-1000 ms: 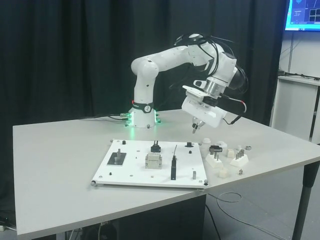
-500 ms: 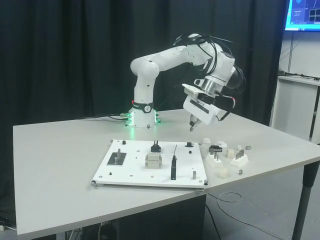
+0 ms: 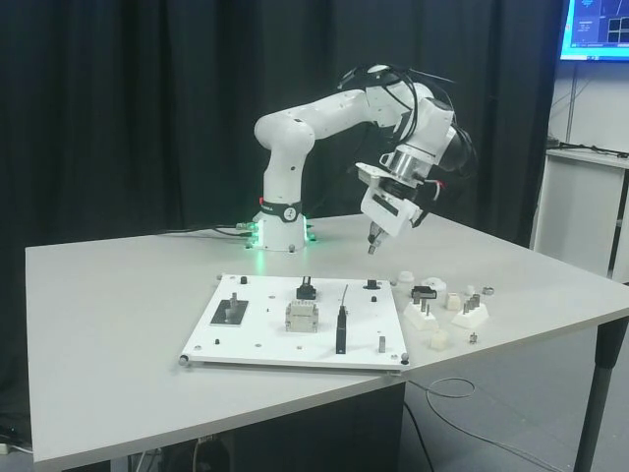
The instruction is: Insert Ethernet.
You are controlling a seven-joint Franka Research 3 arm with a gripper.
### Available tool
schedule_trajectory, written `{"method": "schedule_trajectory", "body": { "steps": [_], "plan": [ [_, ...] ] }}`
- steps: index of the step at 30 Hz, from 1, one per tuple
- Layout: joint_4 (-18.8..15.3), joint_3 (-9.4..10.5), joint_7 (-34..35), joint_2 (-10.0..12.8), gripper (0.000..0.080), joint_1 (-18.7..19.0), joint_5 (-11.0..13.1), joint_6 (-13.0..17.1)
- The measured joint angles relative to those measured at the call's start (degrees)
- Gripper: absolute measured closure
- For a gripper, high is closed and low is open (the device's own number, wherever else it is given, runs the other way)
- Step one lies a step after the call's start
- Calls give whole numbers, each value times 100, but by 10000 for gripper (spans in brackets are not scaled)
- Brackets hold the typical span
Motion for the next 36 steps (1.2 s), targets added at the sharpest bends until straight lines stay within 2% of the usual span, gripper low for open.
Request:
{"method": "schedule_trajectory", "body": {
  "steps": [12,20,31,36],
  "plan": [
    [-384,-89,4,-4,731,-43,694,11],
    [-518,-110,25,-4,731,-132,1073,11],
    [-532,-24,162,-4,731,-313,1465,-10],
    [-509,21,307,-4,731,-358,1531,-50]
  ]
}}
